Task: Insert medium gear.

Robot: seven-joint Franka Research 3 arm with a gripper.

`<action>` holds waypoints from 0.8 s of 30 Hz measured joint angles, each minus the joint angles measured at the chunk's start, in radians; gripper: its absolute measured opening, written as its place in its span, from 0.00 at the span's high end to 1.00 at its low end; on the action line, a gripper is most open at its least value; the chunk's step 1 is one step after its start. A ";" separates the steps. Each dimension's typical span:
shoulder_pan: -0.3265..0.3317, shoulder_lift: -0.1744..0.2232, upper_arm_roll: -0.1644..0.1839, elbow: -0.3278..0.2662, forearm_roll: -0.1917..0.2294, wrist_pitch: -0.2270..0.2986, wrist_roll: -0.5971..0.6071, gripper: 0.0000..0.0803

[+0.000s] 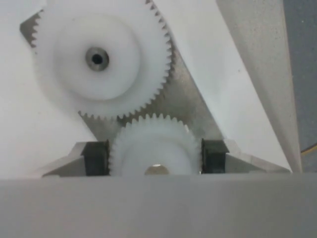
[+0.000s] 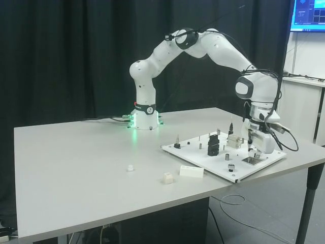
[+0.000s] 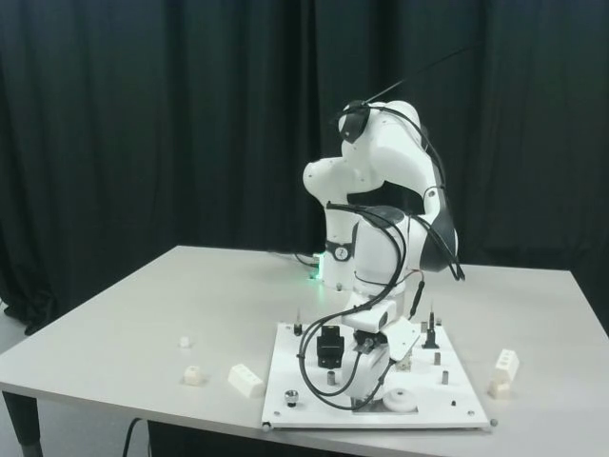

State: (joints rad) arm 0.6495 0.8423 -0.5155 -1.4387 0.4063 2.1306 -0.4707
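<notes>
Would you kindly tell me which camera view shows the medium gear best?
The wrist view: the white toothed medium gear sits between the black pincer pads, meshing with the larger white gear. In both room views the arm hides it.

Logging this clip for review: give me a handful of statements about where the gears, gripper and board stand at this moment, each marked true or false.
1. The gripper holds the medium gear between its black finger pads. True.
2. The large gear lies loose on the grey table, off the board. False: it sits on the white board with a metal shaft through its hub.
3. In the wrist view the teeth of the medium gear stand right next to those of the large gear. True.
4. The arm is raised high, far above the board. False: the gripper is down at the board.
5. A white block lies on the table beside the board. True.
</notes>
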 joint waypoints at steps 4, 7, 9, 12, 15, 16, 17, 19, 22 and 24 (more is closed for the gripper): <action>0.000 0.000 0.000 0.000 0.000 0.000 0.000 0.51; 0.000 0.000 0.000 0.000 0.000 0.000 0.000 0.51; 0.000 0.000 0.000 0.000 0.000 0.001 0.000 0.51; 0.000 0.000 0.000 -0.001 0.000 0.004 -0.001 0.51; 0.000 0.001 0.001 -0.002 0.000 0.009 -0.002 0.51; 0.000 0.001 0.001 -0.002 0.000 0.011 -0.002 0.51; 0.000 0.001 0.002 -0.003 0.000 0.013 -0.002 0.51; 0.000 0.002 0.003 -0.004 0.000 0.015 -0.002 0.51; -0.001 0.004 0.006 -0.007 0.000 0.023 -0.002 0.51; -0.001 0.004 0.006 -0.007 0.000 0.023 -0.003 0.51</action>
State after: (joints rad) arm 0.6482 0.8463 -0.5095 -1.4461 0.4063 2.1536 -0.4734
